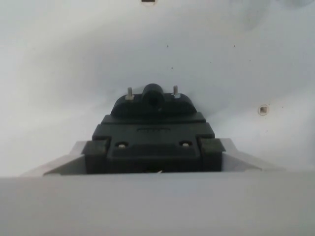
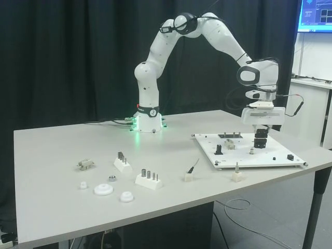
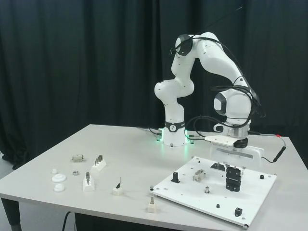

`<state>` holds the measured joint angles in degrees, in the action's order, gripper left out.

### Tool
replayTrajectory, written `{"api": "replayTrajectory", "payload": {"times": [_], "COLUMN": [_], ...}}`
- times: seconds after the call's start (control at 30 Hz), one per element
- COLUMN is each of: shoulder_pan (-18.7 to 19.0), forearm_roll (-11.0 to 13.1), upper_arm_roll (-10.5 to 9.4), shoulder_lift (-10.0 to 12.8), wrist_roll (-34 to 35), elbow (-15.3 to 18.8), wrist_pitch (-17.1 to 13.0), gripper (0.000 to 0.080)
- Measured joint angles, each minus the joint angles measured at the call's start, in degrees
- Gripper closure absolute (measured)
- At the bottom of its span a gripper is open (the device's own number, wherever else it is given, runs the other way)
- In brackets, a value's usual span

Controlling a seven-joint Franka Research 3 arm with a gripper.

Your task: Insert D-SUB.

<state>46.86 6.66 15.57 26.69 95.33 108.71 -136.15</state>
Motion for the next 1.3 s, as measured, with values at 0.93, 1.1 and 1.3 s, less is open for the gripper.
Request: {"api": "replayTrajectory", "payload": {"times": [0.93, 1.1, 1.3], "shoulder_pan": [0.0, 0.0, 0.0], "forearm_roll": [0.0, 0.2, 0.9], "upper_arm_roll": [0.03, 0.03, 0.03], "shoulder_lift": [-0.1, -0.1, -0.1], "wrist_roll": [0.8, 0.8, 0.8], "elbow": [0.0, 0.0, 0.1], "wrist_pitch": [0.6, 0.6, 0.4], "gripper": [0.0416, 0.0416, 0.0416]}}
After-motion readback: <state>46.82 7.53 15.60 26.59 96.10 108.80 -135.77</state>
